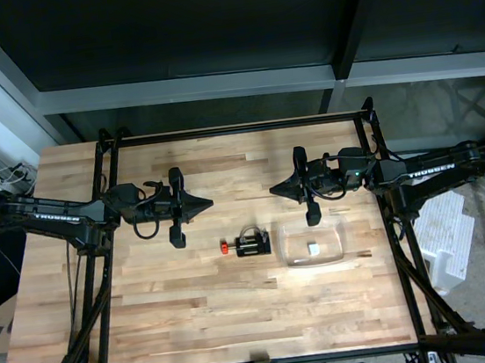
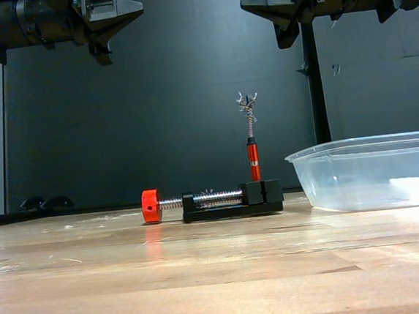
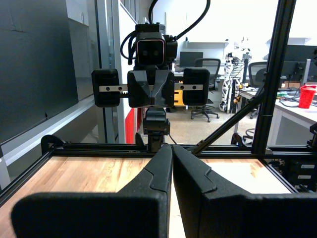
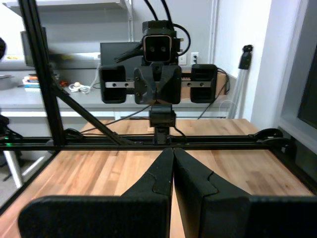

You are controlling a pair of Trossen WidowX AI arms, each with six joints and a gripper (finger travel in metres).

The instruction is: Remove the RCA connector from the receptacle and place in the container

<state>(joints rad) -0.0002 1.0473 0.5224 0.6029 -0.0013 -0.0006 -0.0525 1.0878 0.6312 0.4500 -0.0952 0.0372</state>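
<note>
a: where does the job stand?

b: not begun, by my reading. the rca connector [image 2: 254, 160] stands upright in the receptacle [image 2: 231, 199]. its red body is seated in the black block, with a thin stem and frayed wire rising above. the block lies near the middle of the table [image 1: 198, 320], a little toward the near edge, with its red-orange cap pointing at the left edge.

a: and the container [image 2: 358, 177]?

b: just beside the block, on the side toward the right edge, not touching it. a small white piece [image 1: 313, 248] lies inside (not our plug).

a: the arms?

b: both are raised high, farther from the near edge than the block. the left gripper [image 1: 208, 203] points inward from the left edge and the right gripper [image 1: 273, 189] from the right edge, tips facing each other with a gap between. in each wrist view the fingers [image 3: 159, 171] are pressed together, holding nothing.

a: so the next move?

b: either arm could reach, i'd judge, but the right one sits closer to the tray. it needs to spread its jaws, come down over the plug, pinch the red body and draw it straight up. a sideways tug might tip the block. then it's a short carry to the container.
</note>
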